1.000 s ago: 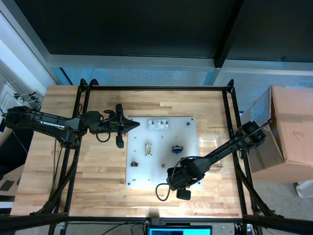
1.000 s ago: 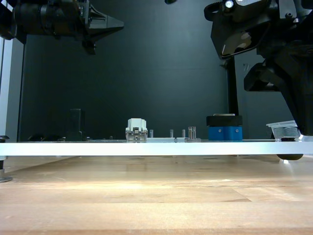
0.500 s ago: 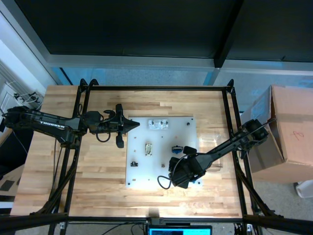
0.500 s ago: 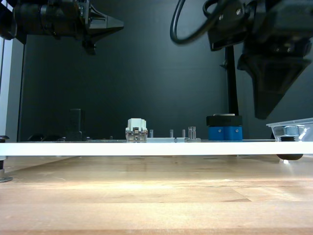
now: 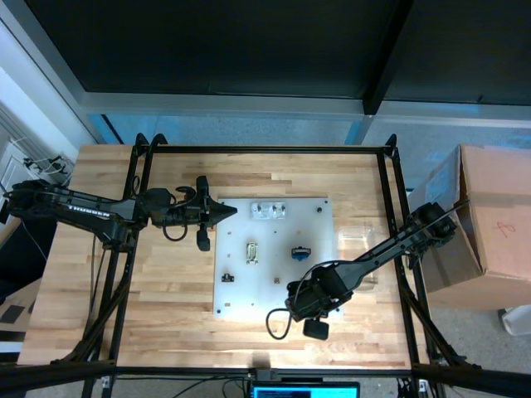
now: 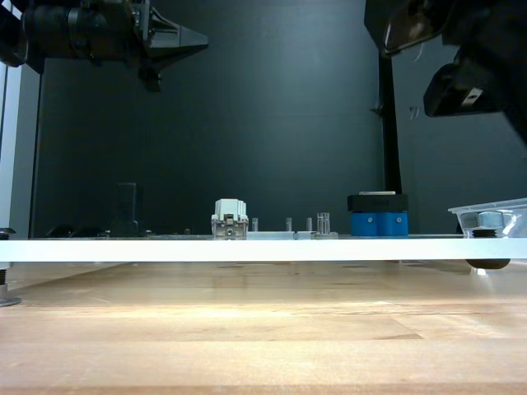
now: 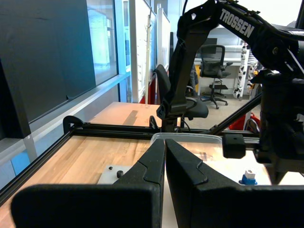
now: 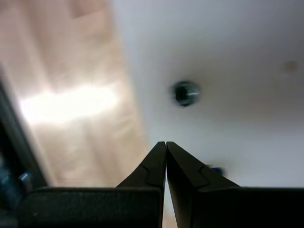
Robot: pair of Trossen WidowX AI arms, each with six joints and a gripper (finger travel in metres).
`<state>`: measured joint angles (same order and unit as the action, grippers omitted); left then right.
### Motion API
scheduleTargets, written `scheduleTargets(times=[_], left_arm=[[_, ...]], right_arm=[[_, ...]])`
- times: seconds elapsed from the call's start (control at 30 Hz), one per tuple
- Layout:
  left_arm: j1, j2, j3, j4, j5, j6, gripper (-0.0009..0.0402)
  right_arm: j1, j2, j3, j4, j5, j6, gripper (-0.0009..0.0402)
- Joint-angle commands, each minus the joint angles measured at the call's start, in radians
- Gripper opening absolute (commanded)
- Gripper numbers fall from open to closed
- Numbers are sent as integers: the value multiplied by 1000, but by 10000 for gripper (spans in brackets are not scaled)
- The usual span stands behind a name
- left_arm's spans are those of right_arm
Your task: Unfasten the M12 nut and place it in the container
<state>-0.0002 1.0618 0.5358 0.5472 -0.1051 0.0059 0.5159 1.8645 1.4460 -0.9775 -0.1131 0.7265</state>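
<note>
The silver nut (image 6: 486, 220) sits on its stud at the white board's (image 5: 241, 290) near right edge, in front of the clear tray (image 6: 504, 206). In the right wrist view the nut (image 8: 185, 92) stands on the board, apart from the fingertips. My right gripper (image 8: 166, 143) is shut on nothing and hangs high above the nut; from above, the right gripper (image 5: 307, 305) covers the stud. The clear container (image 5: 358, 240) lies right of the board, and I cannot see a nut in it. My left gripper (image 5: 222, 211) hovers shut over the board's far left edge.
On the board stand a blue-and-black block (image 6: 378, 216), a white connector (image 6: 230, 220) and small silver posts (image 6: 323, 224). A black frame (image 5: 390, 191) rings the table. A cardboard box (image 5: 489, 224) stands past the right edge.
The right gripper has risen from down at the nut to high above it, swinging over the board's near right edge. The nut stayed on its stud. The left arm has not moved.
</note>
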Motion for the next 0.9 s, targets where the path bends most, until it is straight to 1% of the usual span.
scheduleTargets(times=[0.03,0.17,0.27,0.3,0.4,0.47,0.6,0.77,0.9], left_arm=[[0,0,0,-1,0,0,0],[0,0,0,0,0,0,0],[0,0,0,0,0,0,0],[0,0,0,0,0,0,0],[0,0,0,0,0,0,0],[0,0,0,0,0,0,0],[0,0,0,0,0,0,0],[0,0,0,0,0,0,0],[0,0,0,0,0,0,0]], right_arm=[[1,0,-8,29,-39,-29,0],[1,25,-24,60,-38,-56,0],[1,45,-35,80,-24,-82,0],[1,45,-40,84,-9,-85,0],[-5,45,-61,121,-2,-89,0],[-6,45,-64,125,18,-89,0],[-6,45,-76,127,19,-89,0],[-7,45,-80,127,43,-89,0],[-8,45,-81,127,45,-89,0]])
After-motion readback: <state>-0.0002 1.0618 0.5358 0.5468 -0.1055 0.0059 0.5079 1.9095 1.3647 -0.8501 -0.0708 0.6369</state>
